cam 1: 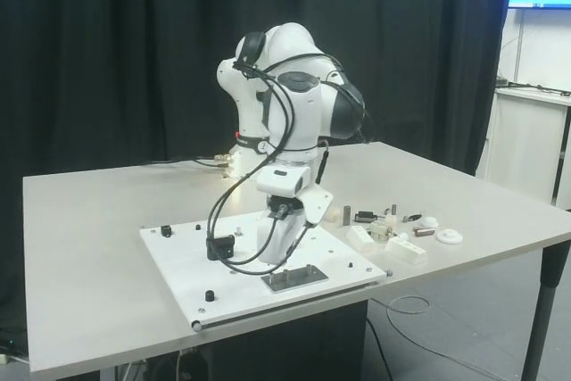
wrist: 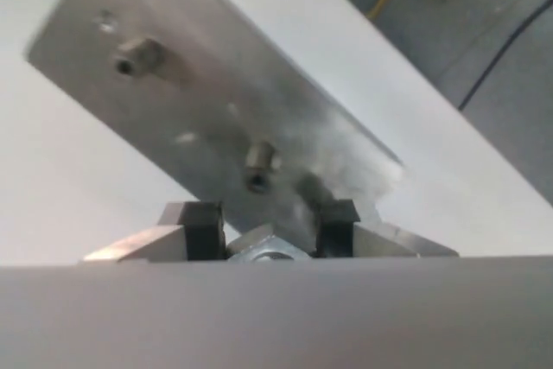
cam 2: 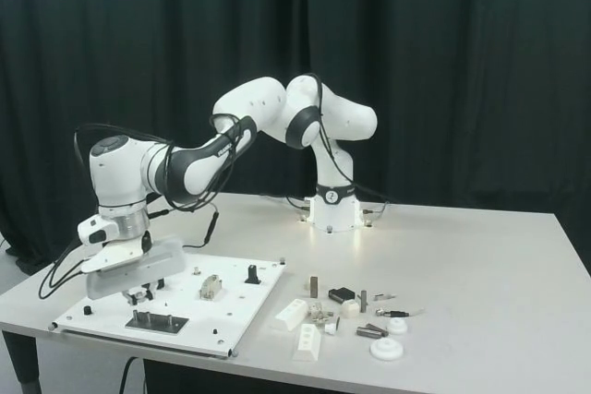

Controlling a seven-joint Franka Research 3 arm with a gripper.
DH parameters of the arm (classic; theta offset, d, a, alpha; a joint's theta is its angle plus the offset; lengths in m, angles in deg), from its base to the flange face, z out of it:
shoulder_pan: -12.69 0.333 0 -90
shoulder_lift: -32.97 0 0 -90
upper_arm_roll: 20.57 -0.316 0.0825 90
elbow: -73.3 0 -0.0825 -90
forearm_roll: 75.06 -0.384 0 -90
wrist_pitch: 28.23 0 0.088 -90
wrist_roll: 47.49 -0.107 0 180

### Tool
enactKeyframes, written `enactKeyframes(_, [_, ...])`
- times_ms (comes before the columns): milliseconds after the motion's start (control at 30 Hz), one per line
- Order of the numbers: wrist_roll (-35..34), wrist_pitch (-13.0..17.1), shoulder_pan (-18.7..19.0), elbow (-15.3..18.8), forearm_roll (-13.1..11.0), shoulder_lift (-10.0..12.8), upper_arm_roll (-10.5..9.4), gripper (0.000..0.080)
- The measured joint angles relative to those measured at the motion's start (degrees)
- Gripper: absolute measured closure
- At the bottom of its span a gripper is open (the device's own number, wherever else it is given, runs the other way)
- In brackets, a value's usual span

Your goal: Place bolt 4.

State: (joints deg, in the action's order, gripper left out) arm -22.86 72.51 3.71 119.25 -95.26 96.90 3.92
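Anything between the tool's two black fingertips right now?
Yes. In the wrist view a grey metal hex-headed bolt sits between the tool's black fingertips, just over the grey metal plate carrying two seated bolts.

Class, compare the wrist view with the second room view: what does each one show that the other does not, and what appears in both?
Only the wrist view shows a hexagonal metal bolt head between the black fingertip pads, and the socket-head bolts standing in the plate.

Only the second room view shows the whole white arm, the black curtain and the small loose parts on the grey table.

Both show the gripper, the grey metal plate and the white board.
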Motion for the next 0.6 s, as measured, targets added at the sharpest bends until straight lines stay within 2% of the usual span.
enactKeyframes(600, [-4.9, -8.2, 3.7, 0.1, 0.8, -1.5, 0.11, 0.0578])
